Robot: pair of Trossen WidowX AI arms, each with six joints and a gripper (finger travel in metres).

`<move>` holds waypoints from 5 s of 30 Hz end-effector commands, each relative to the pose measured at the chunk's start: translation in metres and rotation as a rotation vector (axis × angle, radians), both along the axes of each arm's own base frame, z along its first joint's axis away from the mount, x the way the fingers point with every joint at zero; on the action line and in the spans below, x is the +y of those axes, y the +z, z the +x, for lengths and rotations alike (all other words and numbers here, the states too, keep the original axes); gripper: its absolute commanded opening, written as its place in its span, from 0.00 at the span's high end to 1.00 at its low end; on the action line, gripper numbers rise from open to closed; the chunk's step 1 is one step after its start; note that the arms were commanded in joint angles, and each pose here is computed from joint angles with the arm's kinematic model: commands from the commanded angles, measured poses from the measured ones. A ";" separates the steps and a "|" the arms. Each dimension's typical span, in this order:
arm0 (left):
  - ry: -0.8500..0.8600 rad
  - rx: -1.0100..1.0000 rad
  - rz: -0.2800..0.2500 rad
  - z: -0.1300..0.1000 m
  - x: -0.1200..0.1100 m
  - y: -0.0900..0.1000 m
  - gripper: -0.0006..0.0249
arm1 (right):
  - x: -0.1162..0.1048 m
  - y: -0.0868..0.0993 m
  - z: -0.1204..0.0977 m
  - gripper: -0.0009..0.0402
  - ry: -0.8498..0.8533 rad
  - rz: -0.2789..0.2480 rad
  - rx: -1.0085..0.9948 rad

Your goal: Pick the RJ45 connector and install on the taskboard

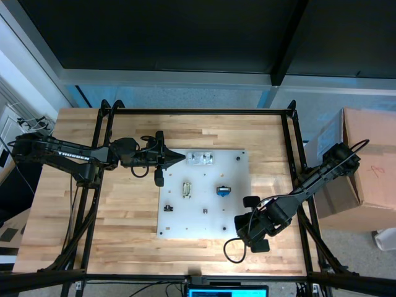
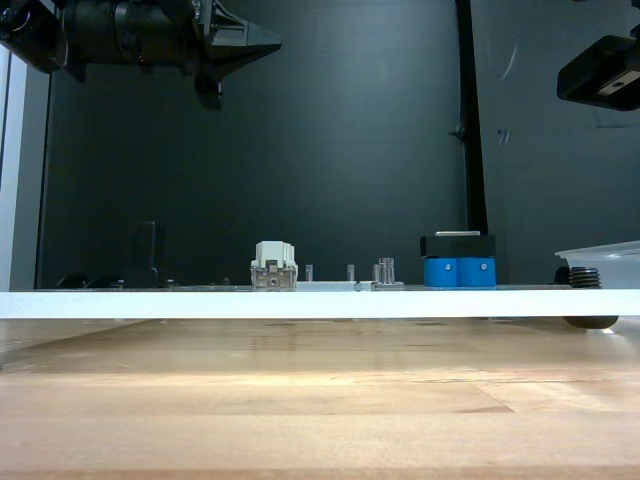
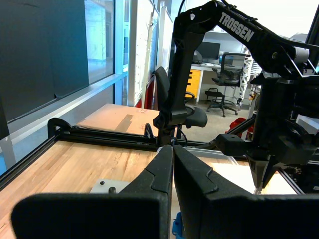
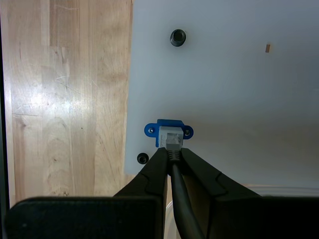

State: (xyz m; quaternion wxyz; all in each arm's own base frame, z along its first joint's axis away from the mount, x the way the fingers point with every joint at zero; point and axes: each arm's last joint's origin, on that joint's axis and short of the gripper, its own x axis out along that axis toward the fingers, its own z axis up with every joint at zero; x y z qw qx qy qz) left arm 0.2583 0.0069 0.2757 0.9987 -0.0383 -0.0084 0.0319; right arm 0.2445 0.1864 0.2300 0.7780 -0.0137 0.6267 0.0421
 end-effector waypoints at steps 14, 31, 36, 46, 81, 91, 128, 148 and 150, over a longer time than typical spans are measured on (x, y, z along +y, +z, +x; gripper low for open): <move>0.000 0.000 0.000 0.000 0.000 0.000 0.98 | -0.002 -0.020 -0.003 0.98 -0.002 0.023 0.000; 0.000 0.000 0.000 0.000 0.000 0.000 0.98 | -0.002 -0.018 -0.004 0.89 -0.003 0.032 -0.012; 0.000 0.000 0.000 0.000 0.000 0.000 0.98 | -0.002 -0.015 -0.004 0.76 -0.004 0.037 -0.024; 0.000 0.000 0.000 0.000 0.000 0.000 0.98 | -0.010 0.009 -0.013 0.56 -0.009 0.053 -0.044; 0.000 0.000 0.000 0.000 0.000 0.000 0.98 | -0.174 0.113 -0.029 0.92 -0.171 -0.051 -0.753; 0.000 0.000 0.000 0.000 0.000 0.000 0.98 | -0.202 0.100 -0.031 0.98 -0.177 0.000 -1.189; 0.000 0.000 0.000 0.000 0.000 0.000 0.98 | -0.200 0.039 -0.036 0.98 -0.156 0.085 -1.407; 0.000 0.000 0.000 0.000 0.000 0.000 0.98 | -0.200 0.039 -0.036 0.98 -0.178 0.091 -1.407; 0.000 0.000 0.000 0.000 0.000 0.000 0.98 | -0.200 0.039 -0.036 0.98 -0.178 0.092 -1.407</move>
